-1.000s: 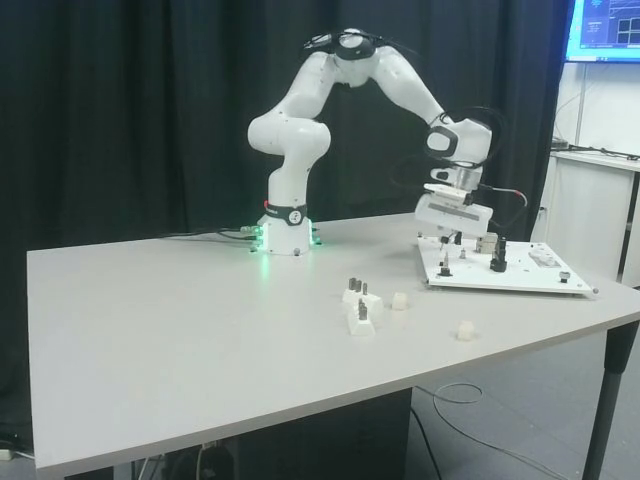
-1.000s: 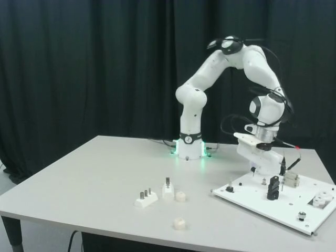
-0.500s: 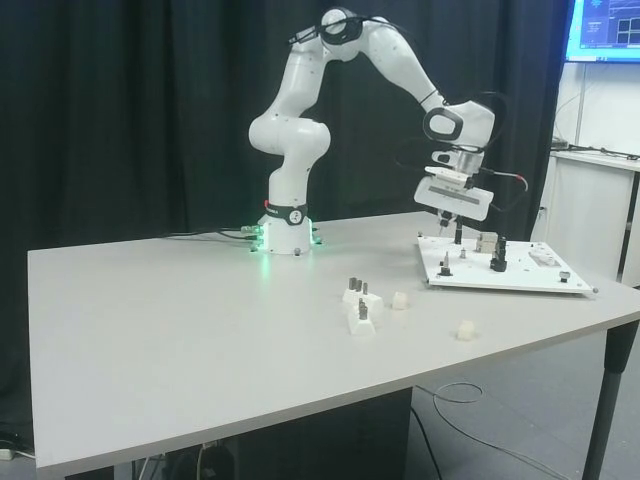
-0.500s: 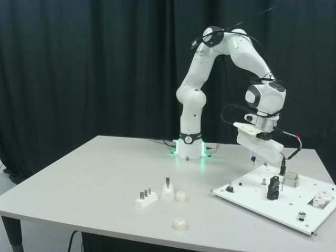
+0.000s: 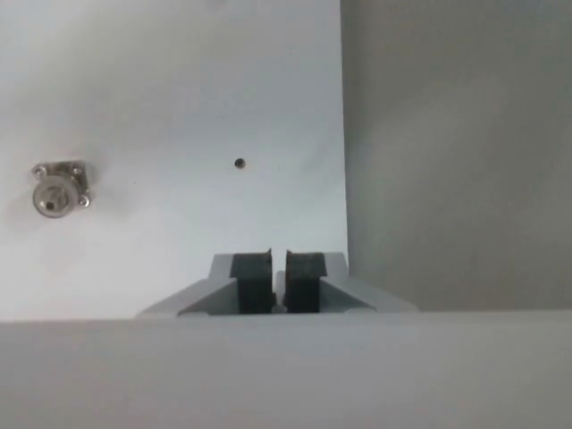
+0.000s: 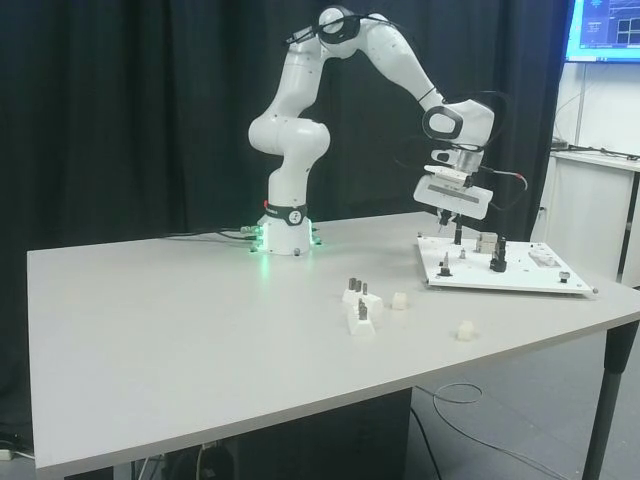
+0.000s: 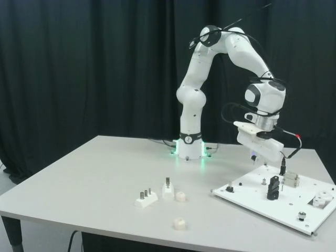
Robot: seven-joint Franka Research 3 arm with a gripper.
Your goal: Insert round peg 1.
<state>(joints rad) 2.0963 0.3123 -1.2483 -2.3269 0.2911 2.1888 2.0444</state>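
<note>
My gripper (image 6: 452, 218) (image 7: 255, 156) hangs a little above the near-left part of the white board (image 6: 520, 276) (image 7: 286, 207). In the wrist view the two black fingers (image 5: 253, 281) stand almost together with nothing visible between them, gripper (image 5: 278, 282). Below them the board (image 5: 161, 80) shows a small hole (image 5: 239, 164) and a round metal socket (image 5: 58, 189). Small metal pegs stand upright in white holders (image 6: 361, 303) (image 7: 146, 198) at the table's middle. Another short peg (image 7: 263, 181) stands on the board.
A black clamp-like block (image 6: 498, 262) (image 7: 272, 188) and other fittings stand on the board. Two small white caps (image 6: 465, 329) (image 7: 179, 223) lie on the grey table (image 6: 180, 320) near the holders. The arm's base (image 6: 285, 235) glows green at the back.
The gripper has risen from just above the board and the arm's elbow has swung up and back. Since half a second ago it has barely moved.
</note>
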